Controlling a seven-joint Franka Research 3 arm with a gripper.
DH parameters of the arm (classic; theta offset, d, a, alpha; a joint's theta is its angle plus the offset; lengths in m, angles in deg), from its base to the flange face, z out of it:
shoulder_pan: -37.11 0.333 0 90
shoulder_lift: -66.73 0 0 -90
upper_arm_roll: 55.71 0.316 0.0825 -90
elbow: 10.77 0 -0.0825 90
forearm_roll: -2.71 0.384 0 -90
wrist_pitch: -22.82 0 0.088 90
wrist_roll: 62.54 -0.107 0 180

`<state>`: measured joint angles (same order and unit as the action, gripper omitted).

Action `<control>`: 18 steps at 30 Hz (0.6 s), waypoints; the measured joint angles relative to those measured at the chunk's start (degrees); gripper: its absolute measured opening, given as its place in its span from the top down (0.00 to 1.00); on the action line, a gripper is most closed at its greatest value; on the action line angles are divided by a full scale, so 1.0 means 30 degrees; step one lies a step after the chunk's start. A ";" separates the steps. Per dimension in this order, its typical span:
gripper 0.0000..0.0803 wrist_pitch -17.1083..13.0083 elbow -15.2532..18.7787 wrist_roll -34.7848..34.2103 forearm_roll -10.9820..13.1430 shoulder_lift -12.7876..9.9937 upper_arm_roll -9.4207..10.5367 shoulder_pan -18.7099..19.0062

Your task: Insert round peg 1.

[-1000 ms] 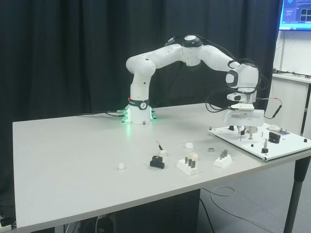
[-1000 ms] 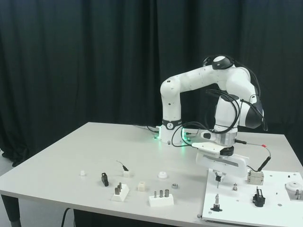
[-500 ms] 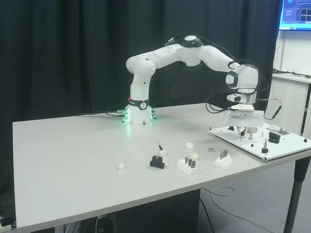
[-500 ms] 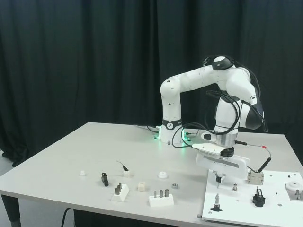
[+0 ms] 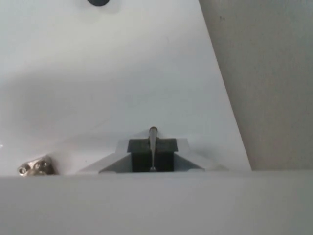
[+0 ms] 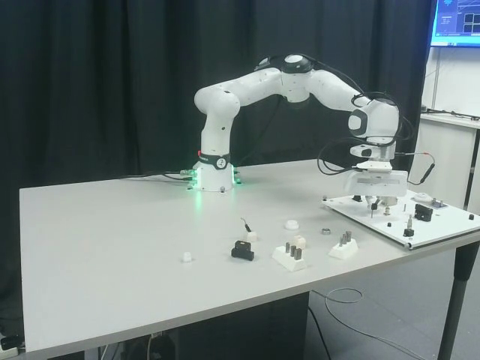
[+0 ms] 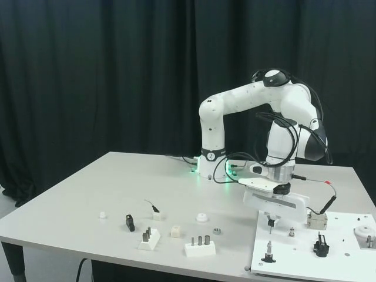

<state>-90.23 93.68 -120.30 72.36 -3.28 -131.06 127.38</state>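
A thin grey round peg is held upright between the black pads of my gripper, which is shut on it. In the room views the gripper hangs just above the white board, near the edge facing the arm's base. The peg points down, with its tip close to the board's surface. From the frames I cannot make out whether the tip touches the board or where the hole is.
A metal fitting stands on the board close to the peg. Black parts and an upright post stand elsewhere on the board. On the table are two white holder blocks, a black part and small white pieces.
The arm's wrist has sunk and shifted very slightly. The gripper stays over the same spot of the board with the peg in it.
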 joint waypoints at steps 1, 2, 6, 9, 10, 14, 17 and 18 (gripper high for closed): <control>0.98 0.0008 0.0002 -0.0002 0.0000 0.0005 -0.0003 0.0000; 0.98 0.0046 0.0007 -0.0003 0.0000 0.0015 -0.0005 0.0000; 0.98 0.0248 0.0014 -0.0003 -0.0001 0.0046 -0.0060 0.0000; 0.86 0.0397 0.0014 -0.0003 -0.0035 0.0051 -0.0162 0.0000; 0.86 0.0455 0.0014 -0.0003 -0.0061 0.0054 -0.0204 0.0000; 0.49 0.0764 0.0013 -0.0003 -0.0167 0.0080 -0.0378 0.0001; 0.49 0.0948 0.0013 -0.0003 -0.0225 0.0100 -0.0523 0.0001; 0.49 0.1024 0.0014 -0.0003 -0.0232 0.0107 -0.0574 0.0001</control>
<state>-87.16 93.72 -120.31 71.66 -2.96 -132.78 127.38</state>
